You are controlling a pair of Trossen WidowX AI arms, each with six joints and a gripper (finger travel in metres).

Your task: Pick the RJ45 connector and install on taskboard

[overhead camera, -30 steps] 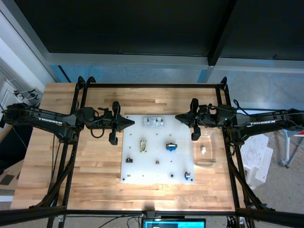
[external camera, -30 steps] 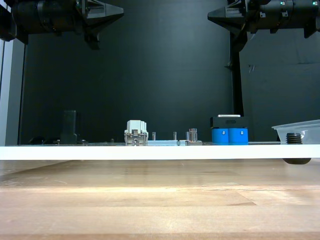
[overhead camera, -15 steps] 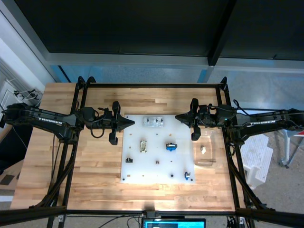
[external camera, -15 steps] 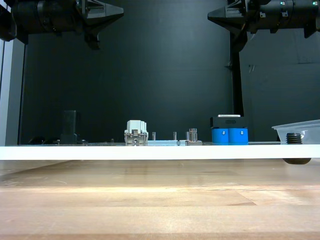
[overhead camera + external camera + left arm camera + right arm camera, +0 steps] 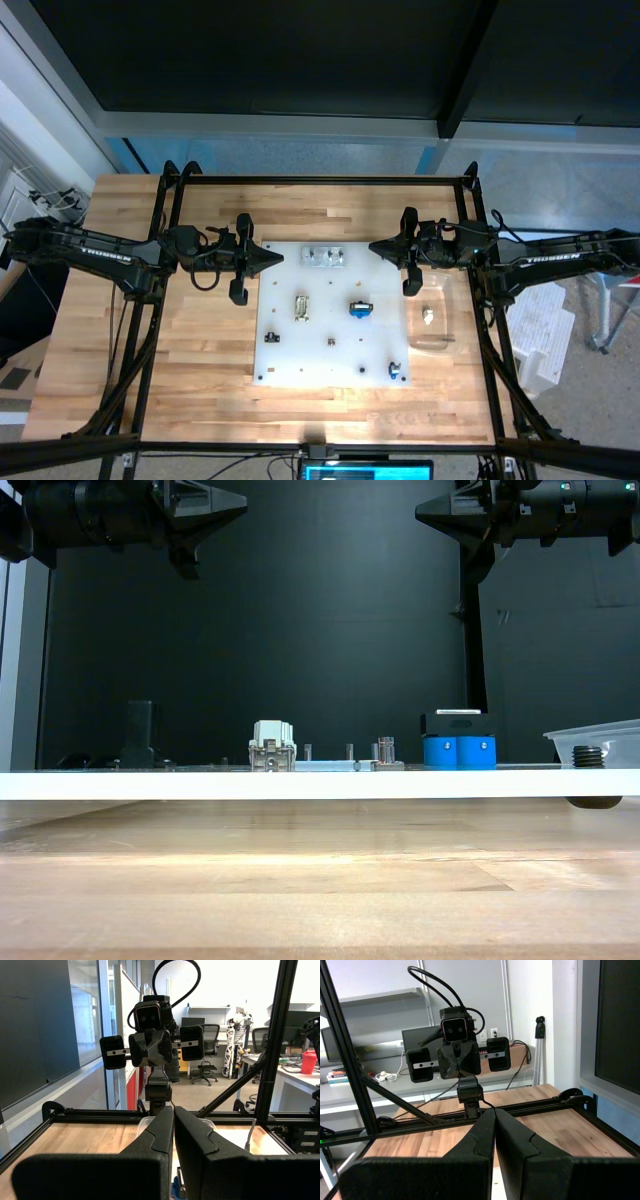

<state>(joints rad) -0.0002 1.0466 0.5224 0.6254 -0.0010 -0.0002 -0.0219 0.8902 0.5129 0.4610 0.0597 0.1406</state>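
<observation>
Butcher-block table (image 5: pixel 200 350) under black frame (image 5: pixel 320 181), white task board (image 5: pixel 300 365) mid-frame. Up high over board's far corners: left gripper (image 5: pixel 276 258) left of centre, right gripper (image 5: pixel 378 247) right of centre, both clenched on nothing, nose to nose. Likely a parked pose, keeping the board unobstructed. Right of board, clear tray (image 5: pixel 440 346) with pale block (image 5: pixel 428 315); no darker piece made out on it. At board's lower right, blue jack (image 5: pixel 397 372), top too small to read. Cannot tell where connector sits. "TROSSEN" on both arm links (image 5: pixel 100 253); no other legible writing.
</observation>
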